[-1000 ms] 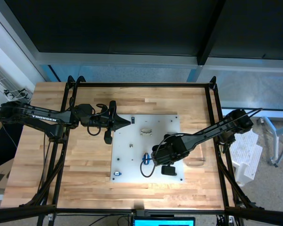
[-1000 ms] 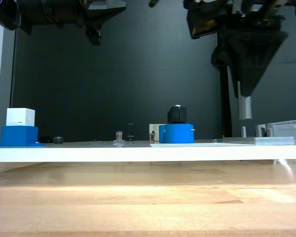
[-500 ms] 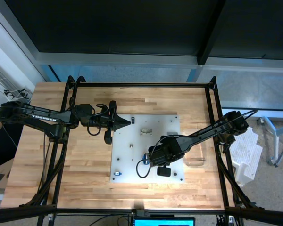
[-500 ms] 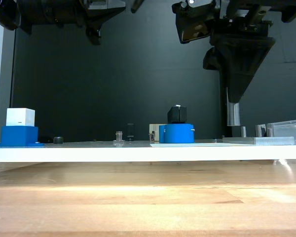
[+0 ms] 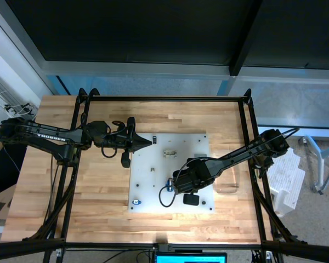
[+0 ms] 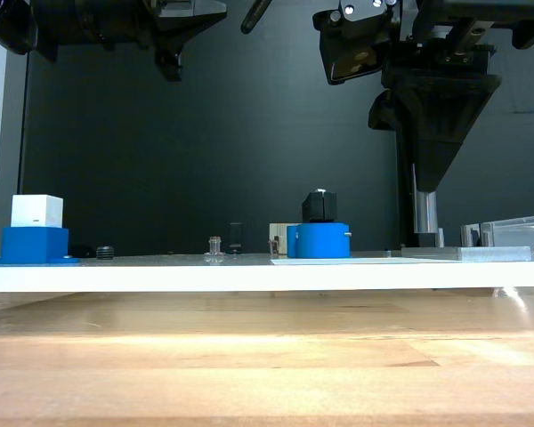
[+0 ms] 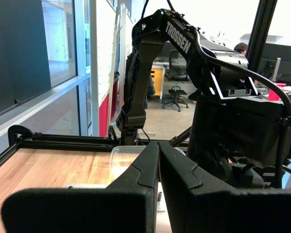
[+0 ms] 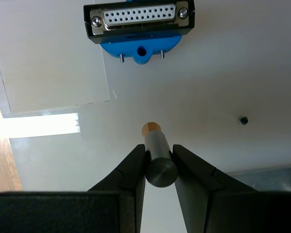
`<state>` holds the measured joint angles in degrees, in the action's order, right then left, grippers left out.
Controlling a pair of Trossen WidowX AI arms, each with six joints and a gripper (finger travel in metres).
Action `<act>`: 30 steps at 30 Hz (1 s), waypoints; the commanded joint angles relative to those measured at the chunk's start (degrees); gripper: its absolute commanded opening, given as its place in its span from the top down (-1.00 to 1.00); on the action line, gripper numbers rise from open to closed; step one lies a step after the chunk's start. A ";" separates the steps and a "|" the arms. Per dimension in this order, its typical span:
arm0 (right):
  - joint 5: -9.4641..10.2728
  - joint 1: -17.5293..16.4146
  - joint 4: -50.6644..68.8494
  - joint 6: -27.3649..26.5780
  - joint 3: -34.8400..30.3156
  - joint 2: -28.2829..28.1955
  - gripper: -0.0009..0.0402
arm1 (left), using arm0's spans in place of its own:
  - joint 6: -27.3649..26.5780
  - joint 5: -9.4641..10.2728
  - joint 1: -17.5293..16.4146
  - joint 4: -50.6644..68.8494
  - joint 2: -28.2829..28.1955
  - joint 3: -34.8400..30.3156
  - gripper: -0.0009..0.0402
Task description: Pick the 16mm cylinder and install on the taskboard
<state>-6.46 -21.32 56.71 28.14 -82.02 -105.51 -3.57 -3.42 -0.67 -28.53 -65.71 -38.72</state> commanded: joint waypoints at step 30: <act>0.00 -0.04 -4.63 -0.04 4.04 -0.02 0.93 | 0.00 -0.02 0.00 -0.02 0.00 0.00 0.96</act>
<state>-6.48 -21.37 51.99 28.05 -78.15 -105.54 -3.57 -3.42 -0.67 -28.56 -65.71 -38.70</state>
